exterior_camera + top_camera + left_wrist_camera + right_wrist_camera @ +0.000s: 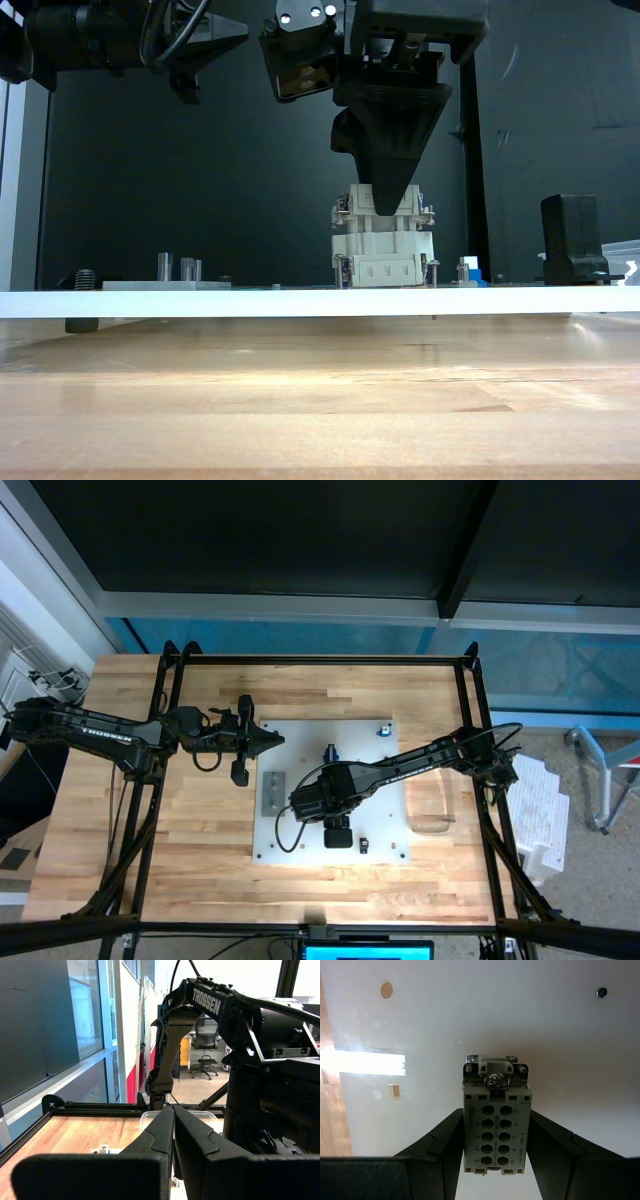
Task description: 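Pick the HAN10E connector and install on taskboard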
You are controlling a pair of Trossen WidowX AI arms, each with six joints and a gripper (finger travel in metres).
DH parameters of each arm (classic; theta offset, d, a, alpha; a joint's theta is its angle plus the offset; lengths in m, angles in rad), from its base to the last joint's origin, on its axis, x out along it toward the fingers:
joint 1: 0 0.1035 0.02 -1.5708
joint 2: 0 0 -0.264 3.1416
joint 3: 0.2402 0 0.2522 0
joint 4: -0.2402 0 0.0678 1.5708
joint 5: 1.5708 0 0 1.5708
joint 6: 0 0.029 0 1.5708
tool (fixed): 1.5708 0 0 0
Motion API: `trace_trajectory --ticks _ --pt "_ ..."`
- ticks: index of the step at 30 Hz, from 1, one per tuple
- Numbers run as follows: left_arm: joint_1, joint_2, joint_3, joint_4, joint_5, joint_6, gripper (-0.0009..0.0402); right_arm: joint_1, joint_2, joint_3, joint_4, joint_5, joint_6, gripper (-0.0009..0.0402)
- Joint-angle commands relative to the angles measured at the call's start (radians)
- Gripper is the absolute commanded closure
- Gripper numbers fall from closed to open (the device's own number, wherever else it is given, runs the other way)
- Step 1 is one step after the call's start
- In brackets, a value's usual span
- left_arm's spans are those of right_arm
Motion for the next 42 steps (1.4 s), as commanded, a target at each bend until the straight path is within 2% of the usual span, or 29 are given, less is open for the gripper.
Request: trace_trajectory --ticks 1,13,27,29,33,42 --pt "0.000 0.000 0.000 0.000 0.000 0.000 0.0392 0.000 0.002 -0.014 0.017 0.001 -0.002 0.0366" --pt "0.000 0.000 0.000 0.000 0.000 0.000 0.0392 0.000 0.002 -0.089 0.100 0.001 -0.001 0.0366" --pt "0.000 0.000 0.000 0.000 0.000 0.000 0.0392 0.000 0.001 -0.090 0.095 -0.001 -0.003 0.0365" --pt "0.000 0.000 0.000 0.000 0.000 0.000 0.0392 0.001 -0.003 -0.090 0.095 -0.011 -0.002 0.0362" --pt "0.000 0.000 0.000 0.000 0.000 0.000 0.0392 0.000 -0.014 -0.081 0.090 -0.010 -0.002 0.0338" --pt "0.000 0.000 0.000 0.000 0.000 0.000 0.0392 0.002 -0.032 -0.081 0.085 -0.010 0.001 0.0252"
